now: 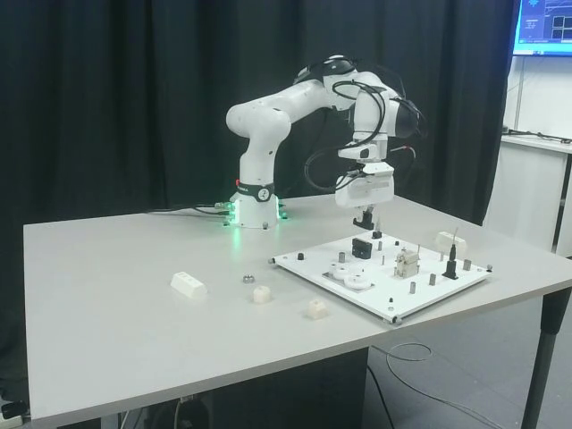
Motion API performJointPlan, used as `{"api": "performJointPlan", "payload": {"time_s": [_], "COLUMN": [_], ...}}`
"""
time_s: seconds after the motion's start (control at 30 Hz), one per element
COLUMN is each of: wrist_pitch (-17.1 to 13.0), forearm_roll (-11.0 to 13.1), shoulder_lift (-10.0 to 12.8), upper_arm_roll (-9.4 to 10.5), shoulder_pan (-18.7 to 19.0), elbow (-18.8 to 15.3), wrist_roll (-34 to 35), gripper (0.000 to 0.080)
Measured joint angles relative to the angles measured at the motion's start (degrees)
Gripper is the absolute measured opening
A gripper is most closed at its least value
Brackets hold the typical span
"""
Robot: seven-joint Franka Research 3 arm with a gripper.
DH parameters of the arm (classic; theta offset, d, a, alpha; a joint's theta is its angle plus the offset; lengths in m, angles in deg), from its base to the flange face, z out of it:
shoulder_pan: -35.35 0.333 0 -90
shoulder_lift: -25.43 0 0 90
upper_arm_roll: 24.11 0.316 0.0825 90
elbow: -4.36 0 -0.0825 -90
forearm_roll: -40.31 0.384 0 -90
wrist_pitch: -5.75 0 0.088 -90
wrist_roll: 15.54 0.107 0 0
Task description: Place D-SUB.
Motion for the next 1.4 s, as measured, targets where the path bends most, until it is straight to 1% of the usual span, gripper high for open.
{"api": "performJointPlan", "payload": {"time_s": [1.03, 1.27, 1.4], "wrist_pitch": [0.5, 1.8, 2.6], "forearm_roll": [0.1, 0.9, 1.8], "shoulder_lift": [0.0, -0.2, -0.6], "upper_arm_roll": [-0.03, -0.03, -0.03], "shoulder_pan": [0.0, 0.4, 0.9], "elbow": [0.5, 1.9, 2.9], "wrist_roll": [-0.1, 0.1, 0.7], "gripper": [0.0153, 0.0153, 0.0153]}}
